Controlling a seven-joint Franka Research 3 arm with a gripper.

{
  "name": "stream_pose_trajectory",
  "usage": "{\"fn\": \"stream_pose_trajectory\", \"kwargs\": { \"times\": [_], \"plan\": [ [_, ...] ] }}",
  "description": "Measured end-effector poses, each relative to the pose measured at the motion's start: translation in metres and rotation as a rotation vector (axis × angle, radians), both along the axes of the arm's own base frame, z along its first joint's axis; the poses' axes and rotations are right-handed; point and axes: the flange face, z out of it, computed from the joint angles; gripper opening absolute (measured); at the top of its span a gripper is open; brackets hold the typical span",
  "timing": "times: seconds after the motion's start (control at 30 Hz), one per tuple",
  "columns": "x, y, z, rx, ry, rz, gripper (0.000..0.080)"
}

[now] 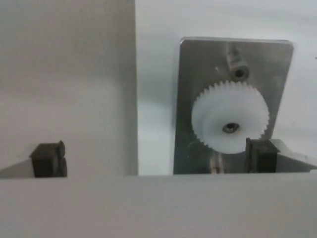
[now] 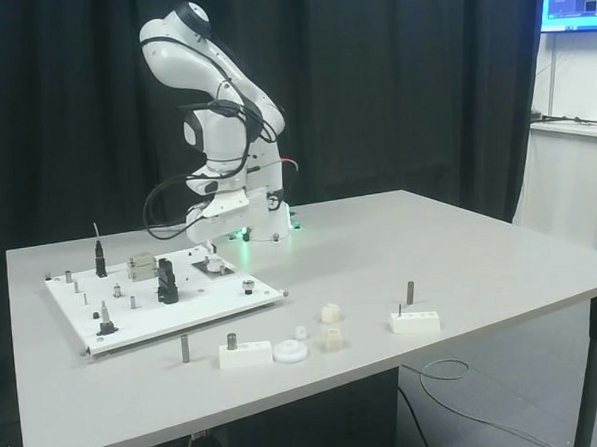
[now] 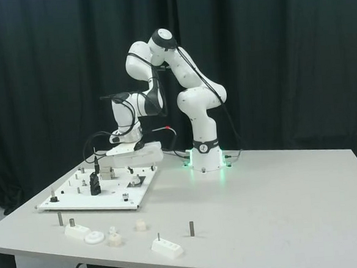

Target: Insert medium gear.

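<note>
In the wrist view a white medium gear [image 1: 231,116] sits flat on a grey metal plate [image 1: 198,64], with a shaft end showing in its hub. An empty peg [image 1: 239,73] stands on the same plate beside it. My gripper [image 1: 155,157] is open above the plate. One black fingertip [image 1: 261,154] is close to the gear's rim and the other [image 1: 48,159] is far off over the white board; nothing is held between them. In the room views the gripper [image 2: 212,250] [image 3: 131,163] hovers low over the back part of the white board [image 2: 163,309] [image 3: 79,202].
The board carries several pegs and a black fixture [image 2: 166,280]. On the table in front of it lie a large white gear [image 2: 290,352], a white block with a peg [image 2: 243,354], small white parts [image 2: 332,337] and a white block with a pin [image 2: 415,322].
</note>
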Motion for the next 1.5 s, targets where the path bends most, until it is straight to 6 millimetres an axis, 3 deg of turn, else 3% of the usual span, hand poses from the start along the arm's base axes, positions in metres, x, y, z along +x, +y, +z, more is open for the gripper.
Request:
{"fn": "stream_pose_trajectory", "kwargs": {
  "times": [0.43,1.5],
  "plan": [
    [0.002,0.006,-0.003,-0.005,0.020,-0.005,0.0800],
    [-0.001,-0.002,-0.022,0.017,-0.001,-0.027,0.0800]
  ]
}}
